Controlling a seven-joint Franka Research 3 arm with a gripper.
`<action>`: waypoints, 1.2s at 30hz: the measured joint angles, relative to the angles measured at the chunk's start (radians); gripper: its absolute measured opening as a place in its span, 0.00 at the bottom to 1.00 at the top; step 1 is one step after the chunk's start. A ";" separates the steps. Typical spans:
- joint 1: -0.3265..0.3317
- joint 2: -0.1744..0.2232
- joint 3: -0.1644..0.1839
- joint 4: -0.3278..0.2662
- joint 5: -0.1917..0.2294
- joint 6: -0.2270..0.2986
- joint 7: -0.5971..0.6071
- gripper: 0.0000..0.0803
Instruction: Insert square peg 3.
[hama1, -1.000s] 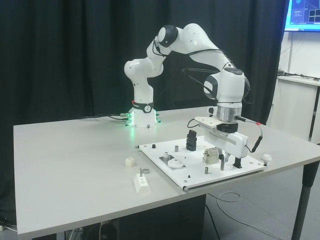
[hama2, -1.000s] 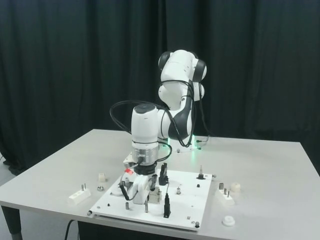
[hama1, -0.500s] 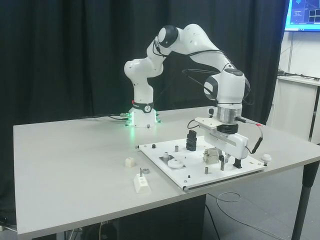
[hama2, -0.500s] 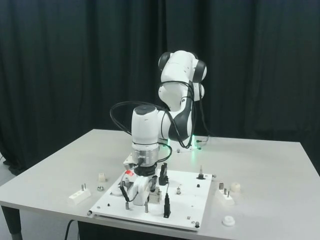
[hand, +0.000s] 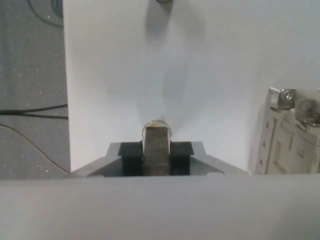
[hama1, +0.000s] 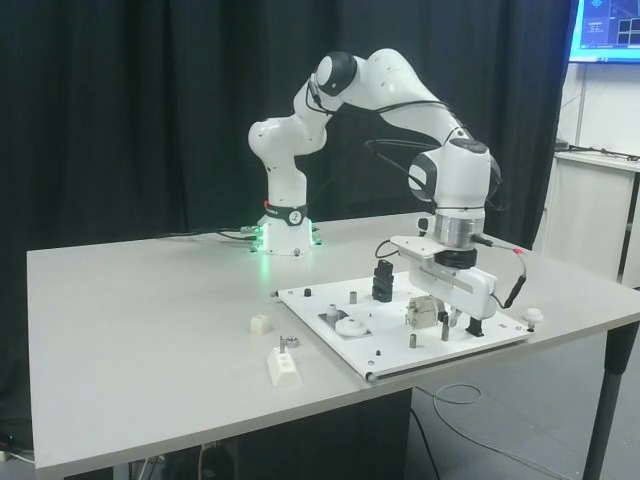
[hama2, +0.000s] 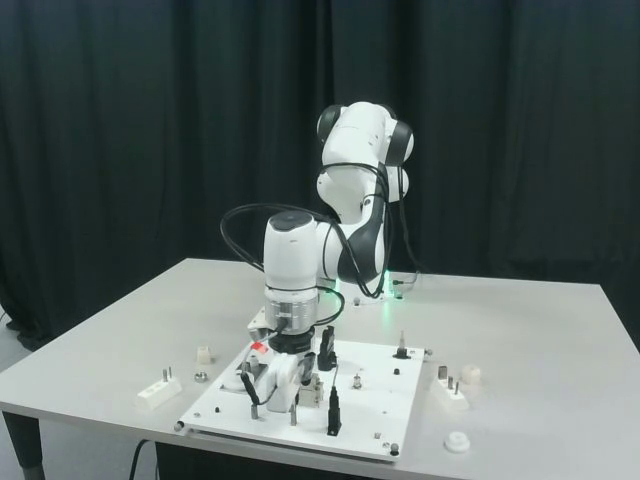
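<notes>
white arm (hama1: 380, 75), grey table (hama1: 140, 300), white board (hand: 125, 75), black curtain (hama2: 150, 120)

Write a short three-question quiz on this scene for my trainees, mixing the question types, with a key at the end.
1. True or false: the tool is shut on the square peg.
2. Multiple choice: what lies under the held peg in the wrist view? A) bare grey table B) the white board C) a black curtain
3. Fill in: in the first room view, two small white blocks lie on the grey table, off the board on the side ______ from the tool.

Key: 1 true; 2 B; 3 away
</notes>
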 joint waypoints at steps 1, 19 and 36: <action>0.000 0.000 0.000 0.000 0.000 0.000 0.000 0.14; 0.000 0.002 0.000 0.000 0.000 0.003 0.000 0.14; 0.000 -0.008 -0.007 0.026 -0.028 -0.047 -0.017 0.77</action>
